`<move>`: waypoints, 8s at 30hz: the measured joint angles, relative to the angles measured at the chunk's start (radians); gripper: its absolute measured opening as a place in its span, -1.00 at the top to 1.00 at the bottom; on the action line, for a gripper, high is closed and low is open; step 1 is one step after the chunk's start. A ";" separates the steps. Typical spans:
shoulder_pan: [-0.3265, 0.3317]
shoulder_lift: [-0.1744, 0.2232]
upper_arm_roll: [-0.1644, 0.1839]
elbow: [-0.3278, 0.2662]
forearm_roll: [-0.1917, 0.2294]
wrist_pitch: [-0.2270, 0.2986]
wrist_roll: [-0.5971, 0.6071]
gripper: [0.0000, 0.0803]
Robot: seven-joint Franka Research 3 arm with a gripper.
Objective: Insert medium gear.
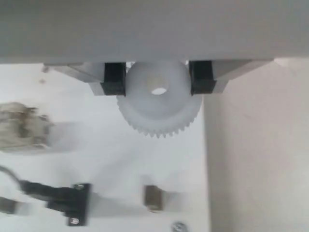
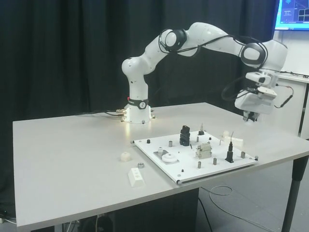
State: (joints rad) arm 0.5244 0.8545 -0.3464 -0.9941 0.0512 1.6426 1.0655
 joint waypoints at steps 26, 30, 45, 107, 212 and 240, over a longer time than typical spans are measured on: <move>-0.143 -0.077 -0.019 0.000 -0.080 -0.071 -0.267 0.29; -0.174 -0.078 -0.018 -0.001 -0.082 -0.078 -0.319 0.29; -0.280 -0.094 0.011 -0.045 -0.082 -0.135 -0.429 0.29; -0.508 -0.408 0.099 -0.673 -0.054 0.297 -0.681 0.29; -0.504 -0.431 0.083 -1.049 0.060 0.778 -0.797 0.29; -0.504 -0.436 0.079 -1.059 0.061 0.782 -0.796 0.29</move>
State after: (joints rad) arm 0.0205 0.4184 -0.2669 -2.0535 0.1126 2.4250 0.2693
